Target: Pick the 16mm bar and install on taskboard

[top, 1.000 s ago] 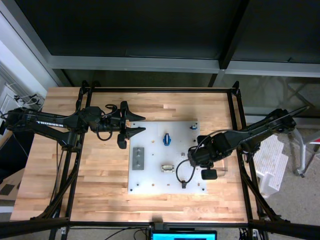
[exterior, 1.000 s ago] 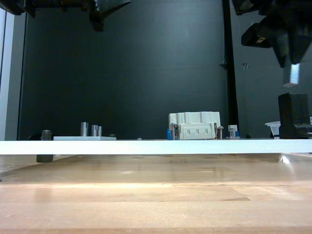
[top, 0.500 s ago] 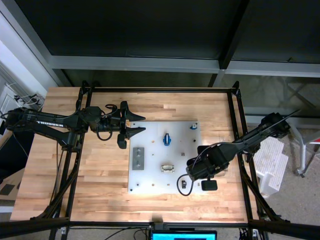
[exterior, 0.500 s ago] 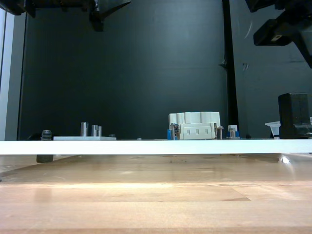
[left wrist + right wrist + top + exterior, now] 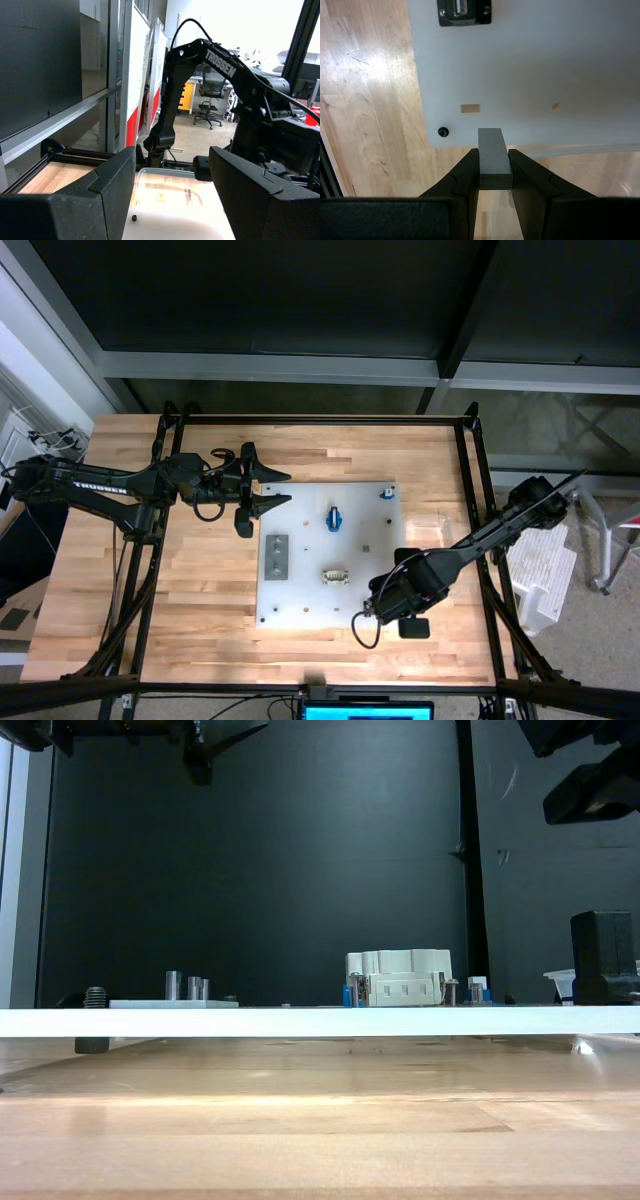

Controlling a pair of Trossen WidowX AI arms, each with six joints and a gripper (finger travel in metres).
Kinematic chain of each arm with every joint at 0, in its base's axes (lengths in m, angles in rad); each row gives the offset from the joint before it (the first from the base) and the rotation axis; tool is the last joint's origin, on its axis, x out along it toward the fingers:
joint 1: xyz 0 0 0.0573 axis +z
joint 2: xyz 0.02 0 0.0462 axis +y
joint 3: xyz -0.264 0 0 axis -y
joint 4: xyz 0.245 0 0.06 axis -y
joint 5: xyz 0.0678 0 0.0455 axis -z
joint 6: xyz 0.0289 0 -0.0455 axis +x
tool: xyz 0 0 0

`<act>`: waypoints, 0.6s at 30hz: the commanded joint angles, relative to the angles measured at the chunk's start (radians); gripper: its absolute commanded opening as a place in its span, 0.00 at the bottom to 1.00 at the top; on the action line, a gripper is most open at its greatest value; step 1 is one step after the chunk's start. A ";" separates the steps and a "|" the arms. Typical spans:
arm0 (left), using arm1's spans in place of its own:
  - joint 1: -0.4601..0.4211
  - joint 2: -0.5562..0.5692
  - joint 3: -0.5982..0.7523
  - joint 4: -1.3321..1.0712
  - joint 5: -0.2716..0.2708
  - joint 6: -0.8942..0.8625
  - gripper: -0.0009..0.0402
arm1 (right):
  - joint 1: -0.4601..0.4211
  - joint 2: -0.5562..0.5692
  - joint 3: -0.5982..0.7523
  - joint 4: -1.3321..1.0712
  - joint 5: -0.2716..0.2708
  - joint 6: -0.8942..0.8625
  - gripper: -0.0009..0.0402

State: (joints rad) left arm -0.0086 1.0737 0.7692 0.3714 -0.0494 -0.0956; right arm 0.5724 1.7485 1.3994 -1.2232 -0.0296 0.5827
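The table (image 5: 200,590) bears a white board (image 5: 305,530). The left gripper (image 5: 288,488) hangs high off the board's far left corner, its fingers wide apart and holding nothing. The right gripper (image 5: 494,159) is over the board's near right edge, squeezed tight on the bar (image 5: 491,142). The bar is up in the air near a small slot (image 5: 470,108) in the board, not in it. In the low view the right gripper is cut off and the bar is hidden.

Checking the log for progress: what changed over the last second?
The right hand, shut on the 16mm bar, carried it toward the near edge of the board. The left hand stayed open, raised near the far-left corner.
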 commanded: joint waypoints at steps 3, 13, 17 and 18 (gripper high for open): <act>0.000 0.000 0.000 0.000 0.000 0.000 0.51 | 0.009 0.031 -0.002 0.021 0.001 0.011 0.04; 0.000 0.000 0.000 0.000 0.000 0.000 0.51 | 0.011 0.074 -0.003 0.048 0.003 0.012 0.04; 0.000 0.000 0.000 0.000 0.000 0.000 0.51 | 0.013 0.090 -0.004 0.068 0.010 0.010 0.04; 0.000 0.000 0.000 0.000 0.000 0.000 0.51 | 0.014 0.093 -0.004 0.070 0.010 0.006 0.04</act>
State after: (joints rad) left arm -0.0086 1.0737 0.7692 0.3714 -0.0490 -0.0956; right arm 0.5854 1.8370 1.3972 -1.1561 -0.0204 0.5934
